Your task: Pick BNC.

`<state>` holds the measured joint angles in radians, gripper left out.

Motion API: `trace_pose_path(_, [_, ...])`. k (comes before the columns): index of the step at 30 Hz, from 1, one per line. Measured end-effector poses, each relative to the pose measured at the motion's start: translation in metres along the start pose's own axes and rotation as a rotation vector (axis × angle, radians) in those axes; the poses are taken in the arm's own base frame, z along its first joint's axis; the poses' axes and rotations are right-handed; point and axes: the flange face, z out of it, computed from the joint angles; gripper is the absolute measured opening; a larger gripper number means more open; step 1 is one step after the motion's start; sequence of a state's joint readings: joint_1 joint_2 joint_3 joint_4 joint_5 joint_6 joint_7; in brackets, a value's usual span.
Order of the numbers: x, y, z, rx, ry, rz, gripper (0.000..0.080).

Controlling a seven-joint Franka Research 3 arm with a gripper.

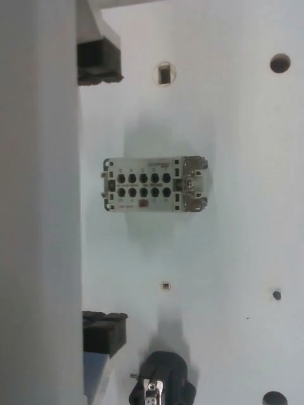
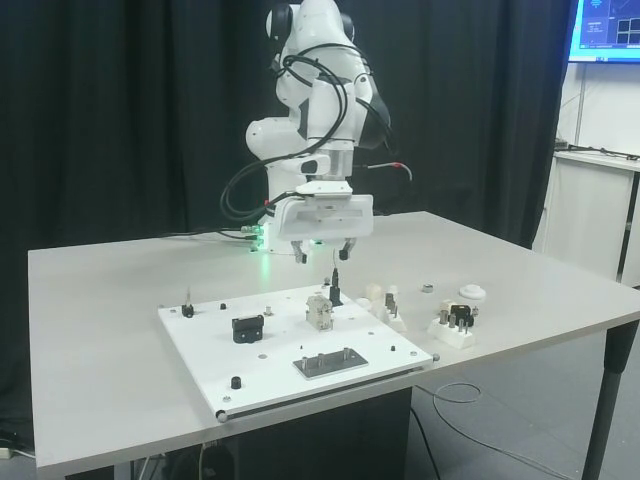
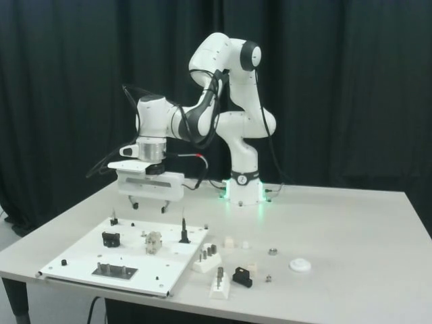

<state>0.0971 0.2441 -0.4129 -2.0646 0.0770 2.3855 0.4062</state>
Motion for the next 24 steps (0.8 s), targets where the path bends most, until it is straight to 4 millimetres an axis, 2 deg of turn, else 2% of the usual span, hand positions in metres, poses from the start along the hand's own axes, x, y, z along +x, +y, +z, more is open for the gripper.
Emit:
trace_pose_path(12, [-0.008,-0.019,-0.002,0.058,-0.012,0.038,0.08])
trace_pose_path(24, [-0.034,-0.066,-0.008,0.081,-0.017,0.171,0.08])
